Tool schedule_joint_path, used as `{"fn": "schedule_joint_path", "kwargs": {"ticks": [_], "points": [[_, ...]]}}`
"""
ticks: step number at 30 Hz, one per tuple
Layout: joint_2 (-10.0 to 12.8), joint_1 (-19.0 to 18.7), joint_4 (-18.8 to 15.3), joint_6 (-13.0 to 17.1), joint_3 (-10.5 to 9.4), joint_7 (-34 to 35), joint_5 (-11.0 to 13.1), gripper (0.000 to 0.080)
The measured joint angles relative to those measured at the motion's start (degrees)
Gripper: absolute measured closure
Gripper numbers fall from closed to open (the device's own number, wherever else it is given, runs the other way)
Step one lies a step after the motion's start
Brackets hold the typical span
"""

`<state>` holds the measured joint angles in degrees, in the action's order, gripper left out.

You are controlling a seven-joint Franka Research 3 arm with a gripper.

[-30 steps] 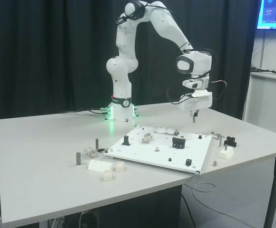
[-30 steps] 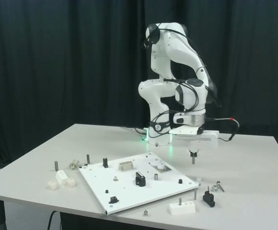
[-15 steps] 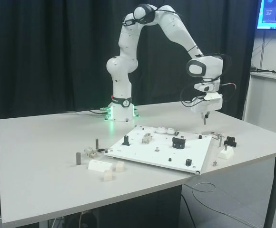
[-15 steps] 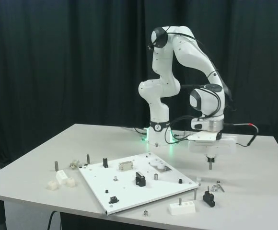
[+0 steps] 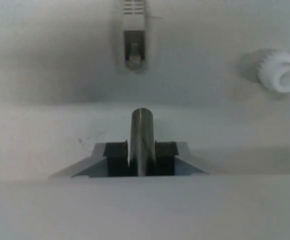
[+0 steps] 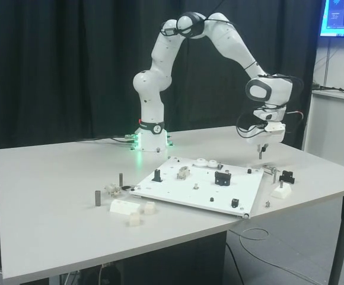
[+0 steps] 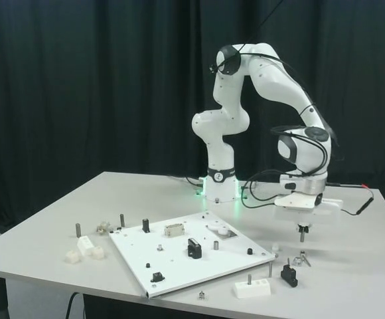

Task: Place round peg 3.

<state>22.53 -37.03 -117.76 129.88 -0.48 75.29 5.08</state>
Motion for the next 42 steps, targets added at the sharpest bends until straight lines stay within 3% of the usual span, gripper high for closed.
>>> {"fn": "schedule_joint_path", "kwargs": {"ticks": [8, 15, 31, 42], "points": [[3.0, -0.8, 4.4, -4.2, 0.00, 0.6, 0.5, 0.0692], [4.4, -1.7, 6.0, -6.6, -0.01, 0.7, 1.5, 0.0692], [5.1, -3.6, 6.0, -6.8, -0.02, 4.6, 1.8, 0.0692], [5.3, -3.8, 6.0, -6.2, 0.01, 5.1, 4.0, 0.0692]]}}
